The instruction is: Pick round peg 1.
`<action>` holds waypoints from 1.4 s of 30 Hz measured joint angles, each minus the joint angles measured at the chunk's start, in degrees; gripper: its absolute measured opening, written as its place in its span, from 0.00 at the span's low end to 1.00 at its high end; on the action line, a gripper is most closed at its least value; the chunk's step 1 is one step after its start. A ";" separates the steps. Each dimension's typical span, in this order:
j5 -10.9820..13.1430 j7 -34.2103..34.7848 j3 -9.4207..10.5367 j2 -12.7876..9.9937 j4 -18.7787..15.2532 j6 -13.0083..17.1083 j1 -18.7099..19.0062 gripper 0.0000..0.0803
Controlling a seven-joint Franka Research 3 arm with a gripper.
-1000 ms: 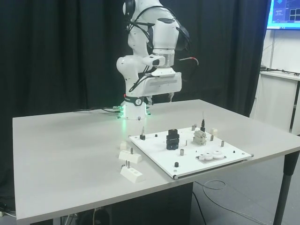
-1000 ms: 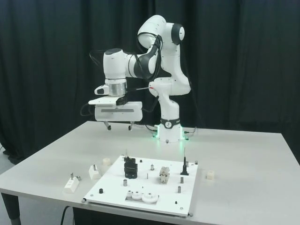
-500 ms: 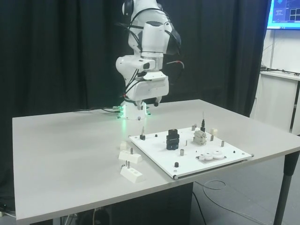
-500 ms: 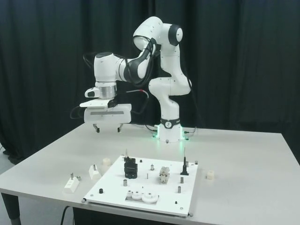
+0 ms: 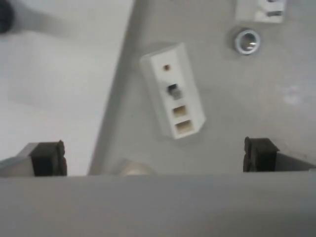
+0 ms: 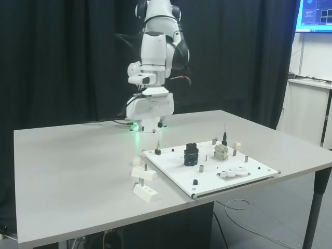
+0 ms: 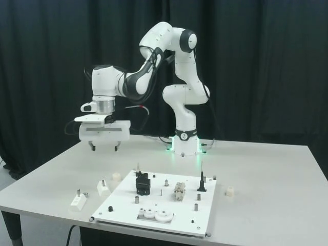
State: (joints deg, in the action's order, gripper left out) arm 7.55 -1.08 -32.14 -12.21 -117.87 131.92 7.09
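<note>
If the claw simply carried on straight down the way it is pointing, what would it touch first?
Most likely the white holder block, which lies between the open claw fingers in the wrist view, beside the white board. Depth is unclear; the room views show the claw well above the grey table.

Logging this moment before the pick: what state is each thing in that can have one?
gripper: open, empty, high above the table.
near white block: flat on the table, one peg upright in it.
far white block: on the table beside the board, one peg upright in it.
white board: flat on the table, parts standing on it.
ring: loose on the table.
</note>
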 joint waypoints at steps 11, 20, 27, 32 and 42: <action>8.54 -7.00 0.02 -7.30 2.90 6.56 -3.90 1.00; 18.34 -12.45 0.06 -15.61 9.48 7.20 -5.54 1.00; 21.74 -12.70 0.10 -21.27 14.29 6.85 -6.13 1.00; 22.00 -12.70 0.13 -23.98 16.79 5.62 -6.39 1.00; 22.01 -12.70 0.16 -26.89 19.93 3.72 -6.86 1.00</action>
State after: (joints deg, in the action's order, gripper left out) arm 29.56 -13.78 -31.99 -39.11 -97.95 135.64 0.22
